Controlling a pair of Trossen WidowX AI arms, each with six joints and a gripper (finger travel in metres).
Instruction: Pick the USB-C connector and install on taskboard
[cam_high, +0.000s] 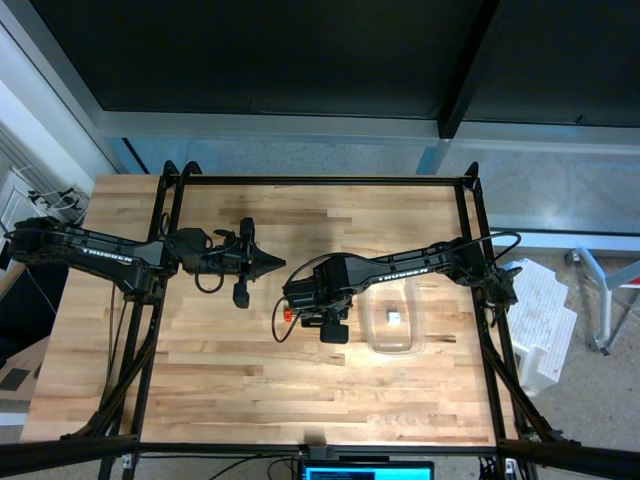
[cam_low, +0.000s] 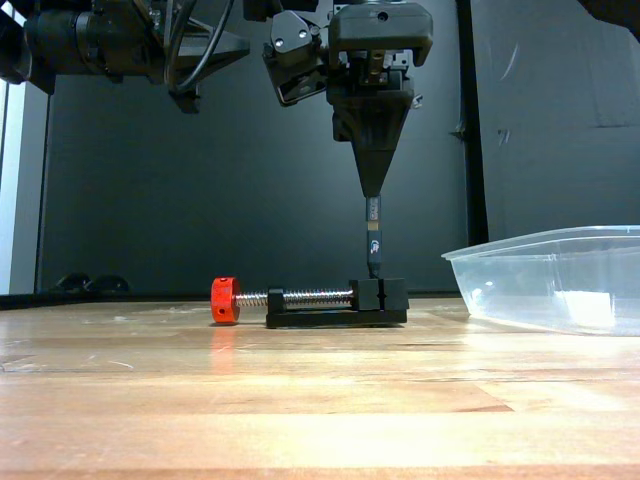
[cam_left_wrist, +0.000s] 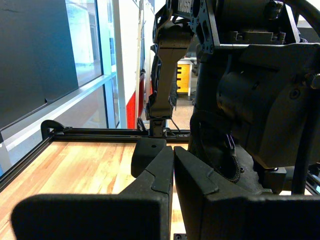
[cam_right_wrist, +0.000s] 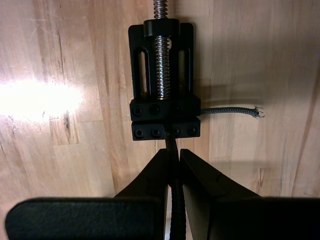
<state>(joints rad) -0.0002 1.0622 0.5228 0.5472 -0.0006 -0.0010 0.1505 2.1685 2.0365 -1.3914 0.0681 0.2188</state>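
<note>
The taskboard (cam_low: 337, 303) is a small black block with a threaded screw and a red-orange knob (cam_low: 225, 300), lying on the wooden table; it also shows as taskboard (cam_right_wrist: 162, 85). My right gripper (cam_low: 372, 192) points straight down over the block's right end, shut on the USB-C connector (cam_low: 373, 238). The thin dark plug hangs upright, its lower tip at the slot in the block's end piece. In the right wrist view the USB-C connector (cam_right_wrist: 172, 142) runs between the fingers (cam_right_wrist: 197, 175) to the block's edge. My left gripper (cam_high: 270, 262) hovers shut and holding nothing, left of the block.
A clear plastic tray (cam_high: 410, 340) stands right of the taskboard with a small white square piece (cam_high: 394, 316) in it. A braided cable (cam_right_wrist: 227, 111) with a frayed end sticks out beside the block. The black frame (cam_high: 320, 181) rims the table.
</note>
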